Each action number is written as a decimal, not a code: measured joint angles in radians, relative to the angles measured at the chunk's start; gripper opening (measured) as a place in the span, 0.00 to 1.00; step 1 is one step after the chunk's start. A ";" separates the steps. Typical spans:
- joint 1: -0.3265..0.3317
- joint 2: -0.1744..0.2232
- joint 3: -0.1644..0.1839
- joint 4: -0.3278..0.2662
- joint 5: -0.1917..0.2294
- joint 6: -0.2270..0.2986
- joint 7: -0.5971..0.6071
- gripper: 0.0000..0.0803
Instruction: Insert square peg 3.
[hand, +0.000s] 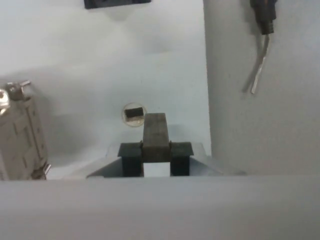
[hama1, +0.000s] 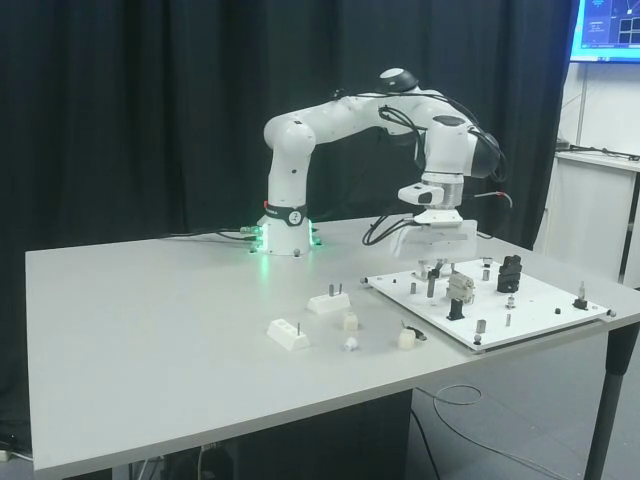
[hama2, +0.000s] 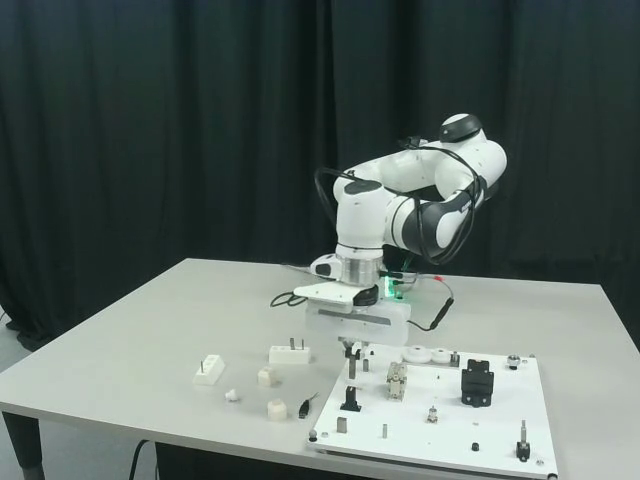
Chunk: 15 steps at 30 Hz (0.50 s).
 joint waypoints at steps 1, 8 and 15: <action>-0.004 0.000 0.000 0.002 0.002 -0.005 -0.007 0.14; -0.028 0.000 0.000 0.022 0.002 -0.040 -0.053 0.14; -0.049 0.000 0.001 0.047 0.002 -0.078 -0.077 0.14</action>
